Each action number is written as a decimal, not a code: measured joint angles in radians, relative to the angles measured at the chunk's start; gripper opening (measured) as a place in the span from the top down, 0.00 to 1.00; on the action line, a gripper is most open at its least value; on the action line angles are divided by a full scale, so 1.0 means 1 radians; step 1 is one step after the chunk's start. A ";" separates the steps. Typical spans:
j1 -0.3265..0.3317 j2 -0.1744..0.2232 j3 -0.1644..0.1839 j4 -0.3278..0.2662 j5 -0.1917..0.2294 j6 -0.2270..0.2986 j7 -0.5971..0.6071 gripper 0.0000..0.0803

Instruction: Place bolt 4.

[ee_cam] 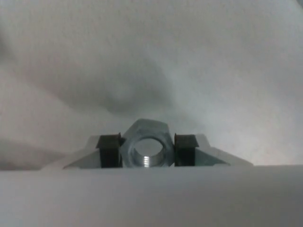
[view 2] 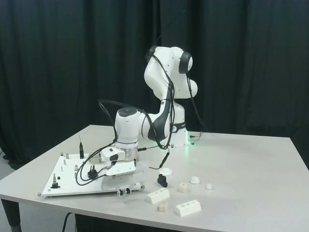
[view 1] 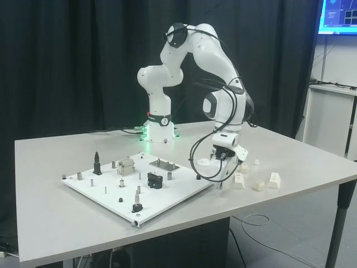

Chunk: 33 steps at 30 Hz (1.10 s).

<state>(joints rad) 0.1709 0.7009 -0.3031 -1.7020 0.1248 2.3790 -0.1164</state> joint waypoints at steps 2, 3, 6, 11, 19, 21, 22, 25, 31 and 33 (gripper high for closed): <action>-0.002 0.005 0.005 0.004 0.000 -0.002 0.011 0.71; -0.003 0.007 0.007 0.006 0.000 -0.003 0.014 0.71; -0.003 0.011 0.010 0.012 0.000 -0.011 0.018 0.71; -0.003 0.012 0.014 0.018 0.000 -0.023 0.042 0.71; -0.003 0.012 0.021 0.029 0.000 -0.041 0.117 0.71; -0.003 0.012 0.023 0.030 0.000 -0.044 0.131 0.60; -0.003 0.012 0.023 0.032 0.000 -0.047 0.139 0.60; -0.003 0.012 0.023 0.035 0.000 -0.054 0.152 0.60; -0.003 0.012 0.025 0.041 0.000 -0.062 0.174 0.15; -0.003 0.012 0.026 0.043 0.000 -0.066 0.179 0.04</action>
